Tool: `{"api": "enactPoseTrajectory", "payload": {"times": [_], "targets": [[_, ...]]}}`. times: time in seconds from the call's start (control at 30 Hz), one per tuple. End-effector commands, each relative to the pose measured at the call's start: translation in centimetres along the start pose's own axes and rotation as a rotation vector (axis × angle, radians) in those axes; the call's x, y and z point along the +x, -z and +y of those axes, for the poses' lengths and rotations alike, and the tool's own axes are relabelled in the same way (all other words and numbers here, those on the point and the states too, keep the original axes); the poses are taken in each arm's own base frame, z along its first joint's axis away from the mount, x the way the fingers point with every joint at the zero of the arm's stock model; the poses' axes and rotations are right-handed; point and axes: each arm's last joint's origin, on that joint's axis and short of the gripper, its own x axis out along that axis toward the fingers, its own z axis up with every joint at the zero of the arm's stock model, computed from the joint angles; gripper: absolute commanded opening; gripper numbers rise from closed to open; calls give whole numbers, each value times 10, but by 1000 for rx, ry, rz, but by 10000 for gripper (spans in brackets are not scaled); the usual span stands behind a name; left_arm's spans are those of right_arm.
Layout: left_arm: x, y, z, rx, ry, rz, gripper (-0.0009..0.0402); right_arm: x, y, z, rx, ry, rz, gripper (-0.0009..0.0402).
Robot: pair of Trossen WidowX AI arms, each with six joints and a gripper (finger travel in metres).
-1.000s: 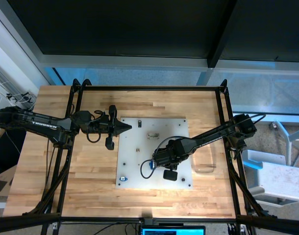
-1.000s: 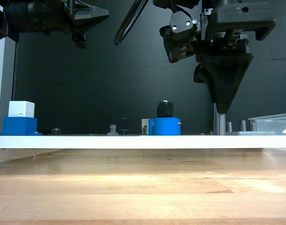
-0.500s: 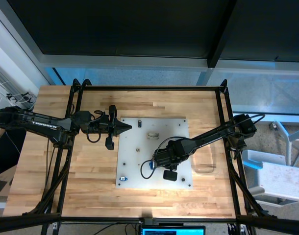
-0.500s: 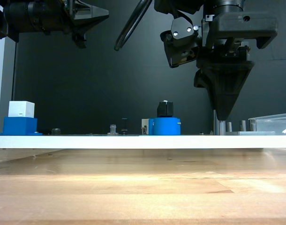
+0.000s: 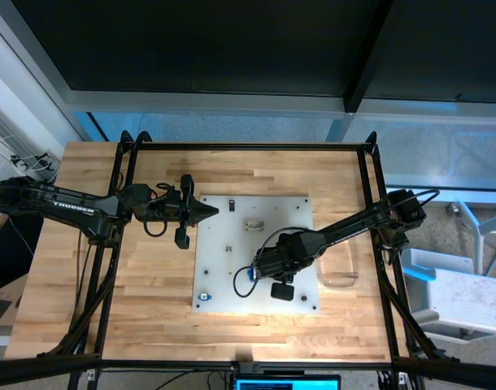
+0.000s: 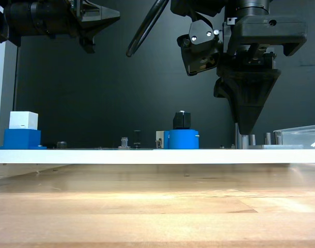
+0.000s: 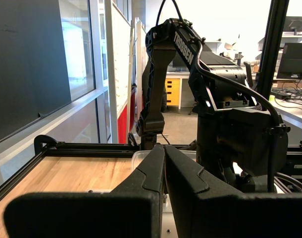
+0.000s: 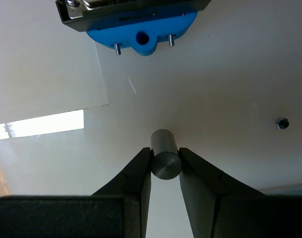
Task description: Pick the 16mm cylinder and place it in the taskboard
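We counted two arms over the table (image 5: 158,292), and only one was busy. The right hand (image 6: 245,126) hung point-down over the single white taskboard (image 5: 232,268), a little toward 5 o'clock from the board's centre. Its two fingers (image 8: 141,173) were clamped on the one grey cylinder (image 8: 165,161), one finger against each side of its upper end. The cylinder stood upright with its lower end down at the board's surface. We could not tell whether that end sat in a hole.

The left hand (image 5: 209,210) was clenched on nothing, its fingers pressed flat together. It hovered well above the table at the board's 10 o'clock edge, pointing toward 3 o'clock, far from the cylinder.

Two blue parts stood on the board. One blue block (image 6: 21,138) carried a white cube (image 6: 23,120) at the 7 o'clock corner. One round blue fitting (image 6: 183,139) stood near the centre, just beside the right hand. We saw one small nut (image 8: 282,123) lying on the white surface, apart from the cylinder. One clear tray (image 5: 345,283) lay on the table at the board's 3 o'clock side.
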Motion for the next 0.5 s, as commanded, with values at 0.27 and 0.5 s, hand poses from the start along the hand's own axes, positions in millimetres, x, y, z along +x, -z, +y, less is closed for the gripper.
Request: {"api": "enactPoseTrajectory", "payload": {"times": [0.27,0.5], "targets": [[0,0,0,0,0,0,0,0,0,1,-3,-4,-2,1],[0,0,0,0,0,0,0,0,1,2,-5,-5,-2,42]]}}
